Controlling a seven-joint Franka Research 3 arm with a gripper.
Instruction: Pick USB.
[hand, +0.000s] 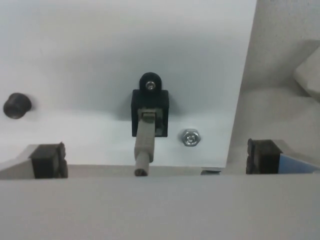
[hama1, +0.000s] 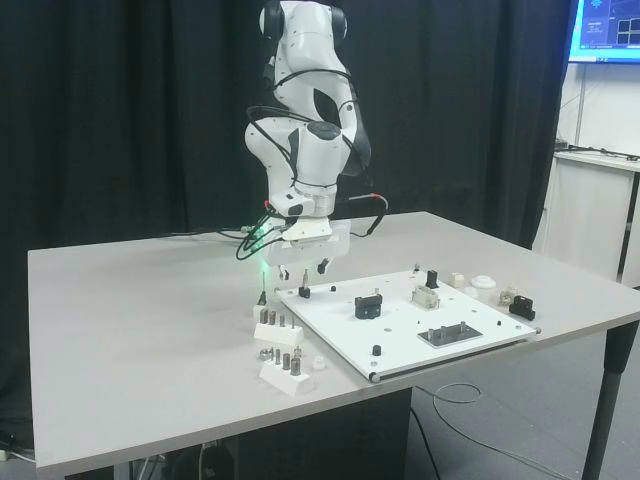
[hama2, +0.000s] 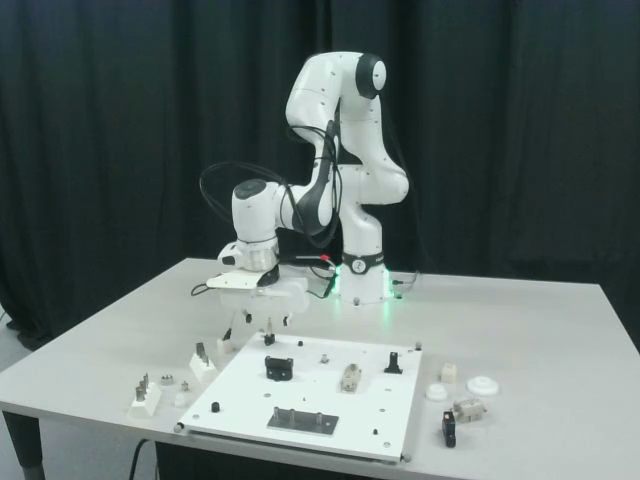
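Your gripper (hand: 148, 160) hangs over a corner region of the white board (hand: 90, 60), with its jaws spread wide and nothing between them. In the wrist view you can see the two black fingertips (hand: 49, 159) well apart, one on either side of the plug. The USB plug (hand: 145, 142) stands directly beneath the gripper, roughly midway between the fingertips, and neither pad touches it. It is a grey, upright piece seated in a black holder (hand: 150, 112) that is screwed to the board (the screw head shows in the holder's rounded tab).

Just beside the holder you will find a hex nut (hand: 190, 137) on the board, toward one fingertip. Farther off on the other side there is a small black knob (hand: 17, 105).

From the first room view, the gripper (hama1: 303, 268) sits a little above the board (hama1: 400, 335), near the corner closest to the arm's base. The grey table (hama1: 140, 300) carries the board and two small white stands (hama1: 277, 327) just beside that corner, outside the board's edge.
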